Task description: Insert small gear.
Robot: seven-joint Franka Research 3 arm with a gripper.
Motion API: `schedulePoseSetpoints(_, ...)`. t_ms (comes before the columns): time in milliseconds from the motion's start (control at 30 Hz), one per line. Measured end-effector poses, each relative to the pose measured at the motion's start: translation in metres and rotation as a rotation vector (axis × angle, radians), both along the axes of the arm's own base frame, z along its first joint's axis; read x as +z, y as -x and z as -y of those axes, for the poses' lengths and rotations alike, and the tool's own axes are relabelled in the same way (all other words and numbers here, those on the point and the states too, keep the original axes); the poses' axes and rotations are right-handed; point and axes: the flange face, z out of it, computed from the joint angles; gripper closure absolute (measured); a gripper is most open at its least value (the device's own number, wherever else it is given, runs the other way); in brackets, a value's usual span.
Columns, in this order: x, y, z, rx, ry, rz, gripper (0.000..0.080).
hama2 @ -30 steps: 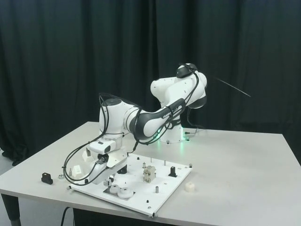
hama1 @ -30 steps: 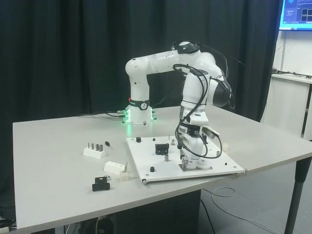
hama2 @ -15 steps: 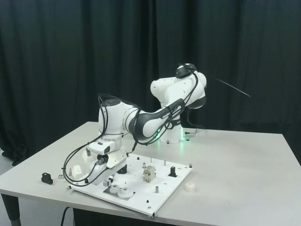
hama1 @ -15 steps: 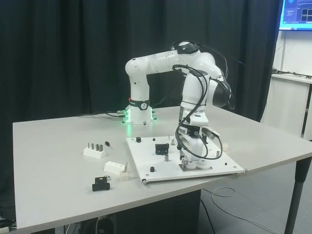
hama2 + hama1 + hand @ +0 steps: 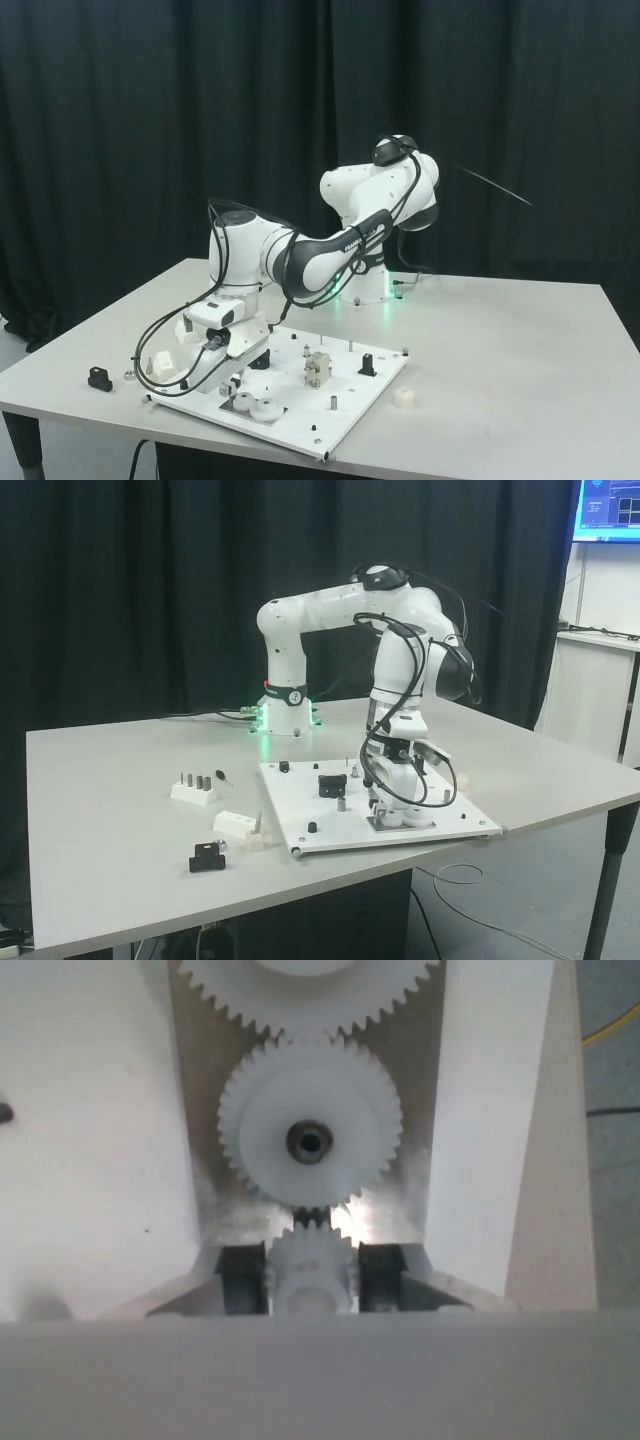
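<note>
In the wrist view the small white gear (image 5: 311, 1275) sits between my gripper's (image 5: 311, 1290) two black pads (image 5: 243, 1278), which are shut on it. Its teeth touch those of the medium white gear (image 5: 310, 1140), which sits on a metal peg in the grey recess. The rim of a large white gear (image 5: 305, 978) shows beyond that. In the room views my gripper (image 5: 392, 806) (image 5: 229, 378) points straight down, low over the gear spot at one corner of the white board (image 5: 330, 832) (image 5: 340, 412). Two white gears (image 5: 256, 404) lie there beside the fingers.
The board also carries a black fixture (image 5: 331, 784) (image 5: 367, 364), a metal part (image 5: 318, 368) and small pegs. Off the board lie a white peg holder (image 5: 193, 790), a white block (image 5: 240, 826), a black part (image 5: 207, 857) (image 5: 98, 378) and a white cube (image 5: 402, 397).
The hand shifted very slightly a second ago and has stayed put since. Nothing else on the table has moved.
</note>
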Motion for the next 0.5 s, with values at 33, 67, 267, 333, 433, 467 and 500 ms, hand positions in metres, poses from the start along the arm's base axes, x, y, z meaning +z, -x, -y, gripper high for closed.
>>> schedulePoseSetpoints(33,0.0,0.0,0.0,0.0,0.0,0.0,0.061)
schedulePoseSetpoints(67,0.0,0.0,0.0,0.0,0.0,0.0,0.061)
schedulePoseSetpoints(267,0.0,0.0001,0.0002,-0.001,-0.002,0.0,0.061)
schedulePoseSetpoints(333,0.0,0.0001,0.0003,-0.003,-0.002,0.0,0.061)
schedulePoseSetpoints(433,-0.0003,0.0004,0.0,-0.01,-0.005,-0.003,0.0577)
schedulePoseSetpoints(467,-0.0001,0.0004,0.0,-0.013,-0.005,-0.003,0.0577)
schedulePoseSetpoints(500,0.0004,0.0004,-0.0001,-0.017,-0.005,-0.002,0.0577)
